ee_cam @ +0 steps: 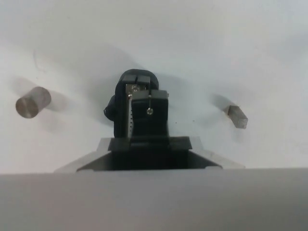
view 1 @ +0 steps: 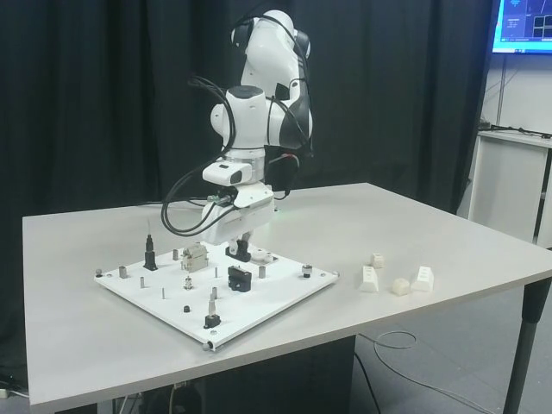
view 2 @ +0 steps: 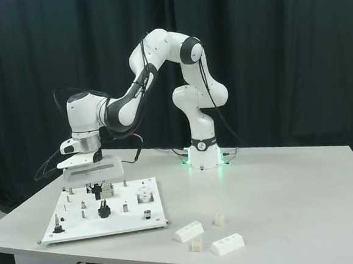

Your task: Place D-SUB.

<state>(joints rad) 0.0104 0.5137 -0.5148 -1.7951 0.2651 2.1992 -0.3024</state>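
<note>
My gripper (ee_cam: 143, 98) is shut on the black D-SUB connector (ee_cam: 137, 79), which has a small metal part at its top. The connector points down at the white board (ee_cam: 202, 43), between a metal peg and a small metal block. In the first room view the gripper (view 1: 241, 244) holds the D-SUB (view 1: 239, 254) low over the middle of the board (view 1: 285, 289). The second room view shows the gripper (view 2: 95, 185) and the D-SUB (view 2: 96, 189) near the board's (view 2: 138, 224) far side. Whether the connector touches the board I cannot tell.
A metal cylinder peg (ee_cam: 32, 102) and a small metal block (ee_cam: 236, 116) stand on either side of the connector. Other black parts (view 1: 238, 279) (view 2: 103, 210) and several pegs sit on the board. White blocks (view 1: 369, 278) (view 2: 188, 231) lie on the grey table beside it.
</note>
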